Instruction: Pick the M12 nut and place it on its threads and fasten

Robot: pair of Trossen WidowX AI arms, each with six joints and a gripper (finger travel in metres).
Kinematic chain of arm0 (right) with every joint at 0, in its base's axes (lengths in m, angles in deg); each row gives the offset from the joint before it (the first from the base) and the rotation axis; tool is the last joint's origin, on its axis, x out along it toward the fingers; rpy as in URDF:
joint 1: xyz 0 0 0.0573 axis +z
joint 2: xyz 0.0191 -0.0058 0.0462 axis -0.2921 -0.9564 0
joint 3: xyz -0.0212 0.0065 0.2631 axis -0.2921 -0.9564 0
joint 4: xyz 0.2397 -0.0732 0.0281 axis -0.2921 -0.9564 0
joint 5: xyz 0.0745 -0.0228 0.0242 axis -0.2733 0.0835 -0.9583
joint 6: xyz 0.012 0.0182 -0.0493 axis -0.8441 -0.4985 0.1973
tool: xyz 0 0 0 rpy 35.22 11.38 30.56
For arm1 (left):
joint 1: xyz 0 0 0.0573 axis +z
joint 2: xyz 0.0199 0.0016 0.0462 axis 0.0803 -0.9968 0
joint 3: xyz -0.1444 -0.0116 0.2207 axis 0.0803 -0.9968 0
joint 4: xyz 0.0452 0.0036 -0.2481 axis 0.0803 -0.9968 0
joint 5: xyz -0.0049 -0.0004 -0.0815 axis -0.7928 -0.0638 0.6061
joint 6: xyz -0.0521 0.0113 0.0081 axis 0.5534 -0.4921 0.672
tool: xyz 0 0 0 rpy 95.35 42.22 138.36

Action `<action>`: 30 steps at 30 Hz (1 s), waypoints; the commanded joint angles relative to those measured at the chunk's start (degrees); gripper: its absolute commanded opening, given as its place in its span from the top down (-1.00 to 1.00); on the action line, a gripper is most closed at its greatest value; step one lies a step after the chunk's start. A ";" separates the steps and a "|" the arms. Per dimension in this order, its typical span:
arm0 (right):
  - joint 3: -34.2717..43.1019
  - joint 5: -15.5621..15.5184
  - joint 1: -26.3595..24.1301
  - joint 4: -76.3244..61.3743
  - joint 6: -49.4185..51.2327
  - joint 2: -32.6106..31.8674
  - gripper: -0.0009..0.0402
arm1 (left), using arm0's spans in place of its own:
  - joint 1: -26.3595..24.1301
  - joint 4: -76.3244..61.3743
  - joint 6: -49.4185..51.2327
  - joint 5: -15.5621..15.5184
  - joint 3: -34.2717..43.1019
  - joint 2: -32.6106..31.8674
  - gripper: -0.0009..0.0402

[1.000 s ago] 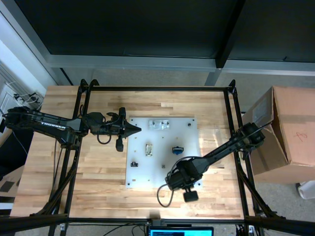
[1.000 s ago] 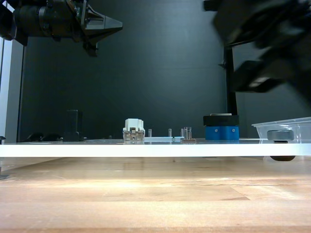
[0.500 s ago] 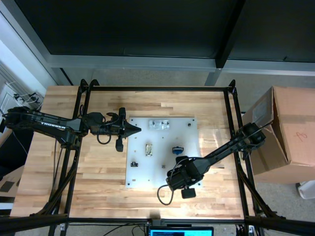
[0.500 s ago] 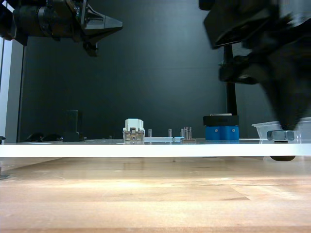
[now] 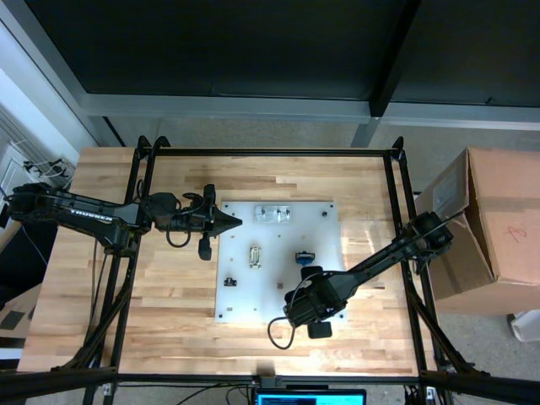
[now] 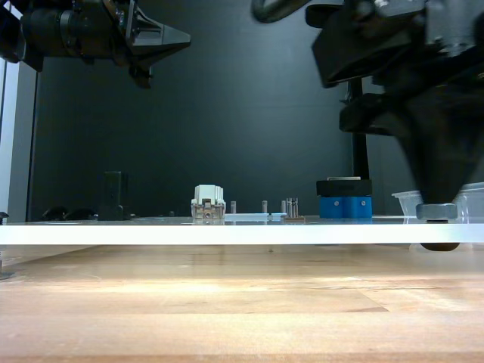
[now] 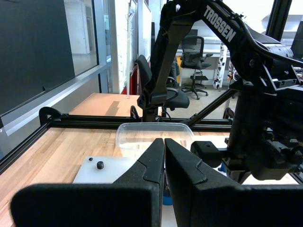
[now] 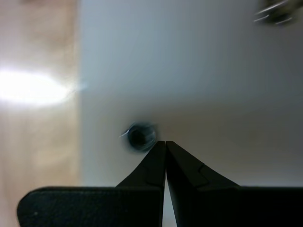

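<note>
At the board's (image 5: 253, 291) 5 o'clock corner, your right gripper (image 6: 436, 198) is closed empty, tips touching the nut (image 6: 436, 211) on its stud (image 8: 138, 137). Left gripper (image 5: 239, 222), closed too, hovers at 9 o'clock.

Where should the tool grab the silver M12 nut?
Across its outer sides, from straight above: the M12 nut lies level, seemingly on its stud. The shut right tool points down by it; the left tool, shut, hangs over the board's left edge.

Right gripper (image 6: 435, 200) lower, seemingly onto nut (image 6: 436, 211).
</note>
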 commanded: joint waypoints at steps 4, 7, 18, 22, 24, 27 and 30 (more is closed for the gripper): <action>0.02 -10.38 0.02 -0.28 1.95 0.33 0.96 | 0.00 -0.04 0.00 0.02 0.00 -0.02 0.96; 0.02 -7.65 0.04 -0.42 1.90 0.33 0.96 | 0.00 0.02 0.00 0.02 0.00 -0.02 0.96; 0.02 -3.78 -0.04 -0.35 1.25 2.14 0.96 | 0.00 0.00 0.00 0.02 0.00 -0.02 0.96; -0.09 -3.30 -0.39 0.02 1.79 3.72 0.96 | 0.00 0.00 0.00 0.02 0.00 -0.02 0.96; -0.63 -2.27 -0.92 0.85 2.51 5.22 0.96 | 0.00 0.00 0.00 0.02 0.00 -0.02 0.96; -2.69 -0.39 -2.32 2.38 3.34 8.70 0.96 | 0.00 0.02 0.00 0.02 0.00 -0.02 0.96; -6.45 0.33 -4.63 5.79 4.39 13.46 0.96 | 0.02 0.00 0.00 0.02 0.00 -0.02 0.96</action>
